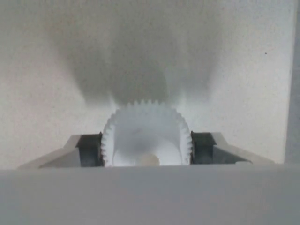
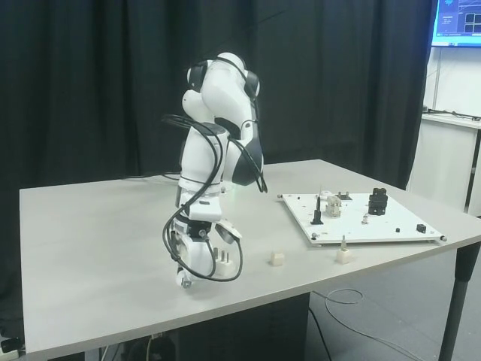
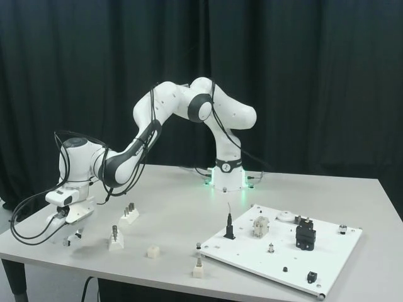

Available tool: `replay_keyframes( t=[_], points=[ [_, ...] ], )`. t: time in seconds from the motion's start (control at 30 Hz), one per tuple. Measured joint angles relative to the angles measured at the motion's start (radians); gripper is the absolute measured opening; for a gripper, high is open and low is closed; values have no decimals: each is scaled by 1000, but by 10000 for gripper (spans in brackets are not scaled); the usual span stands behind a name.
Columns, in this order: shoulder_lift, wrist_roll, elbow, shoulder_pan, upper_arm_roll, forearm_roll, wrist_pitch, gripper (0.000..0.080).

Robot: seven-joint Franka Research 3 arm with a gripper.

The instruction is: Insert medium gear.

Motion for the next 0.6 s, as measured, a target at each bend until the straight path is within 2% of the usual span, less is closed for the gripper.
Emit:
replay_keyframes(
  t=[0.37, 0.6],
  points=[
    [-2, 58, 31, 7, -4, 0, -47, 399],
    [-16, 91, 56, 15, -5, 3, -114, 399]
  ],
)
